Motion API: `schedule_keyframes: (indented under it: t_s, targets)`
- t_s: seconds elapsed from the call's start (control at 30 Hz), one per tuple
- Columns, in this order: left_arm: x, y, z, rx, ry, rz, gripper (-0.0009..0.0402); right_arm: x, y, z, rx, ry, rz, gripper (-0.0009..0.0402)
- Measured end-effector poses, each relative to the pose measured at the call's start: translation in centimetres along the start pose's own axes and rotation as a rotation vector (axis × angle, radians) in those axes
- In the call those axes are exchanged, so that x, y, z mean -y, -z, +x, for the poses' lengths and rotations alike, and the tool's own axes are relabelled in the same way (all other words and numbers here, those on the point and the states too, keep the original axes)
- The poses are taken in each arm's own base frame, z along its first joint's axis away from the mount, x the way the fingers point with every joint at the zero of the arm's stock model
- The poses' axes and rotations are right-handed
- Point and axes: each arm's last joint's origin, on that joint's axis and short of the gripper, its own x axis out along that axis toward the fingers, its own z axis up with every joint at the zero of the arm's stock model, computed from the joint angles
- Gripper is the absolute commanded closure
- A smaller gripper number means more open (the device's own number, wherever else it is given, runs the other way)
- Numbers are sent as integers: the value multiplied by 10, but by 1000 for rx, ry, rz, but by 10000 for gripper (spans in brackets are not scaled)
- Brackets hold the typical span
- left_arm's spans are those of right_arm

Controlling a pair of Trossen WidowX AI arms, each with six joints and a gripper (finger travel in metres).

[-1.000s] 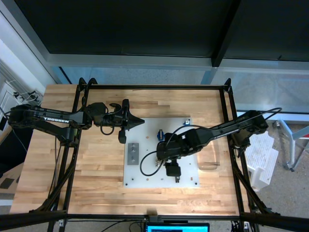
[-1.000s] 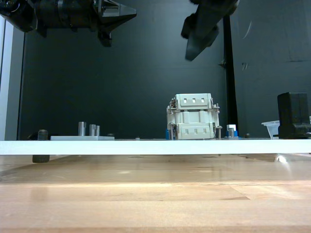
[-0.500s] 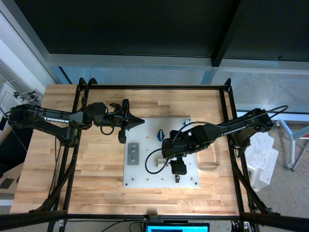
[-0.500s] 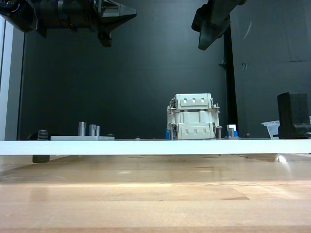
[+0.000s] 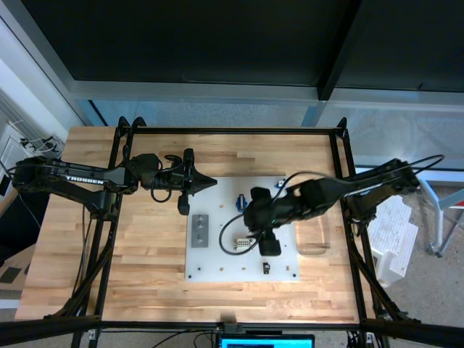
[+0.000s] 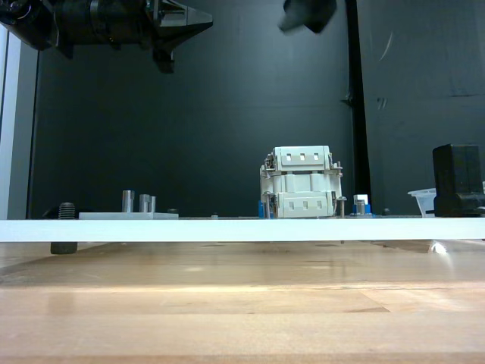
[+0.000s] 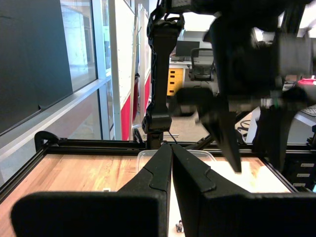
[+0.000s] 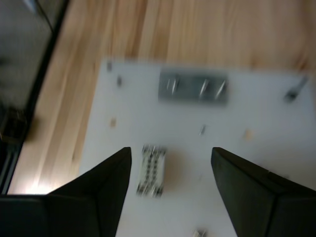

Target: Pick the HAN10E connector and install on the hub

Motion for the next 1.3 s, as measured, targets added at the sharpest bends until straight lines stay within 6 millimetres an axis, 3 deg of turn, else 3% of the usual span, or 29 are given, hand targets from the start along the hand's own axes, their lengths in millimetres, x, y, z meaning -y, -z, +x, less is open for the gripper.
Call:
schedule_keyframes:
  t_s: [0.23,0.67,0.9,1.3]
  targets:
    - [0,0,0,0,0,0,393,33,6,-30,185,45,11,256]
    - [0,0,0,0,0,0,393,71,51,-62,655,161,42,398]
    - [0,0,0,0,0,0,393,77,72,-52,790,128,12,392]
    - [0,0,0,0,0,0,393,77,97,-34,812,119,30,393]
